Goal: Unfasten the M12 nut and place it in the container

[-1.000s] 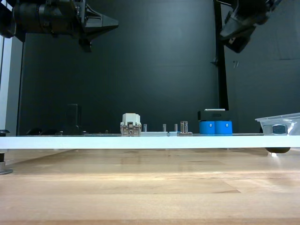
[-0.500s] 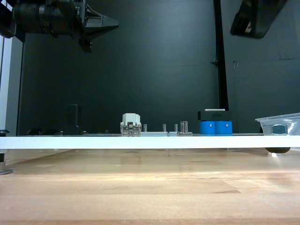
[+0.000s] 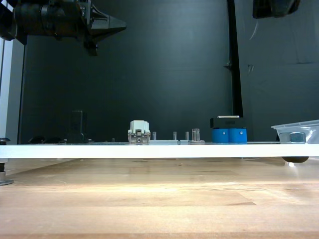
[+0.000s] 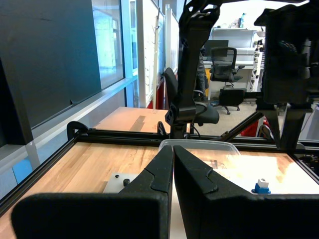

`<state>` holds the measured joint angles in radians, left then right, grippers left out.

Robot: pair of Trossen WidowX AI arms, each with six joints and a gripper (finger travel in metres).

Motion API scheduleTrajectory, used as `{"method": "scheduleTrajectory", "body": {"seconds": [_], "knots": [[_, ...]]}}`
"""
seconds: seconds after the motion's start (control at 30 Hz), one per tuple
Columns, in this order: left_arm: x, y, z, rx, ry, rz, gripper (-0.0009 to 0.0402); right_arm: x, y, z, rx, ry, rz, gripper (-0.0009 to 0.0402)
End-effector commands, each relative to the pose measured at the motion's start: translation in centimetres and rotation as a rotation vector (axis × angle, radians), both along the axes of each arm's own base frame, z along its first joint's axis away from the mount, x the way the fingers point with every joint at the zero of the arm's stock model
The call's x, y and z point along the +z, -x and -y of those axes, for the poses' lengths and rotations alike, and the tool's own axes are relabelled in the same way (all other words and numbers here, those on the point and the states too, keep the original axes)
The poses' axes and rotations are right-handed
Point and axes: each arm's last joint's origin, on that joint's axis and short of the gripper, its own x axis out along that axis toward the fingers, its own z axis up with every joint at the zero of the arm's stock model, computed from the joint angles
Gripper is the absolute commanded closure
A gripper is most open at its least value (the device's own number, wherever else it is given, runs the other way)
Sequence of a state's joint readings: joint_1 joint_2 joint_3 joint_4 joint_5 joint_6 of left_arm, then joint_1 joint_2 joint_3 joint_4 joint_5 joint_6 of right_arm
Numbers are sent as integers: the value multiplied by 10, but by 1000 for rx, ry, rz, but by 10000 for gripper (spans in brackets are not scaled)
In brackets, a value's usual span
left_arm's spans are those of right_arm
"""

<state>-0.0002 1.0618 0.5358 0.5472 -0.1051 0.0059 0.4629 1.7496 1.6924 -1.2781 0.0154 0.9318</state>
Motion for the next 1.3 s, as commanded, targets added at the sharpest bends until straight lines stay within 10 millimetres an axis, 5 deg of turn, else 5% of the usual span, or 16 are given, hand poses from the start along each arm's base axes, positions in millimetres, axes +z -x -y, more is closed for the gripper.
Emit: {"method": "scheduleTrajectory", "body": {"seconds": [0.03, 0.47, 0.93, 1.3], "knots": [[0, 0, 0, 0, 0, 0, 393, -3, -8, -5, -32, -6, -24, 393], [0, 0, 0, 0, 0, 0, 393, -14, -18, -10, -54, 8, -52, 386], [0, 0, 0, 1, 0, 0, 393, -50, -42, -22, -52, 15, -57, 229], [0, 0, 0, 0, 0, 0, 393, -79, -56, -28, -55, 43, -85, 172]]}}
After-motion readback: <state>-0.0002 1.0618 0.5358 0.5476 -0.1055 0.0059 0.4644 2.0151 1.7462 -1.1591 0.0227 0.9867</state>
